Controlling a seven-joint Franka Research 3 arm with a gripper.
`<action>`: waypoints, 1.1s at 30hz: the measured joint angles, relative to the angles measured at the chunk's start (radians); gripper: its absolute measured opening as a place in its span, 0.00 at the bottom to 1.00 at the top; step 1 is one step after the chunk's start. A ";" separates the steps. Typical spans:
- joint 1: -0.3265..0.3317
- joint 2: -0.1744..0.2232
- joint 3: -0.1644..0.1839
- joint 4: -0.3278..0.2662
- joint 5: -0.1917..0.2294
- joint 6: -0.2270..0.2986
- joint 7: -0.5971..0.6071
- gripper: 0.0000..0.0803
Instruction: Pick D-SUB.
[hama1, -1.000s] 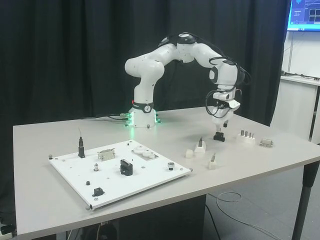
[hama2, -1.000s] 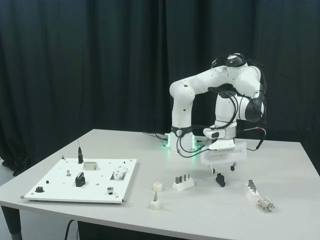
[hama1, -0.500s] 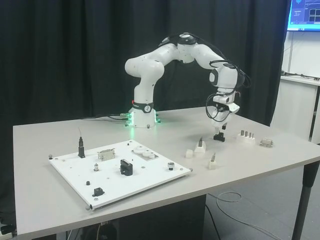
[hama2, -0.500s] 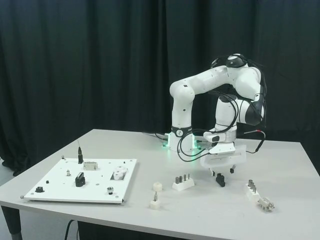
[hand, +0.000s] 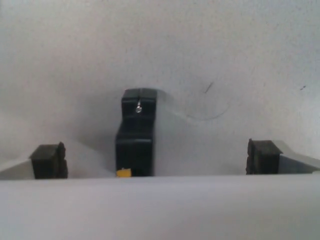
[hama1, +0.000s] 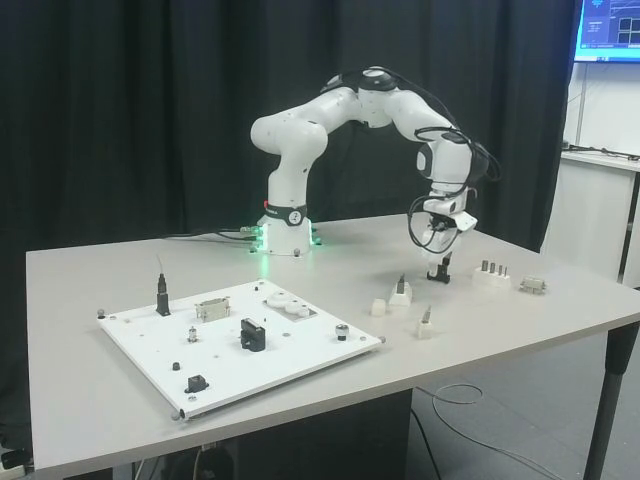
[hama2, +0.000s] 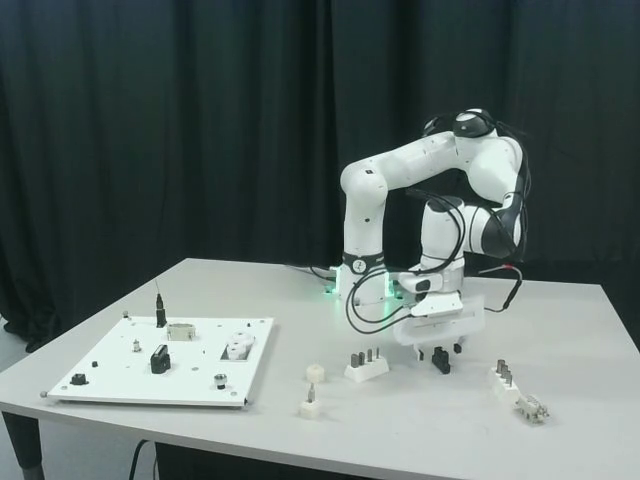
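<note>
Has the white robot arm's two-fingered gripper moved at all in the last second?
Yes. The gripper has come down toward the small black block standing on the grey table; its fingers are open on either side.

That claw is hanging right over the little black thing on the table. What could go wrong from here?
1. The small black upright block stands off-centre between the fingers of the open gripper, so closing might shove or tip it rather than clamp it squarely.
2. A white holder with upright pins sits close by on the grey table; a sideways swing could knock it.
</note>
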 joint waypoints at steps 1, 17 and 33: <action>-0.003 0.000 0.001 0.000 0.002 0.000 -0.003 1.00; -0.020 0.000 0.009 0.001 0.018 0.001 -0.016 0.63; -0.009 -0.004 -0.028 0.018 0.009 -0.024 -0.062 0.19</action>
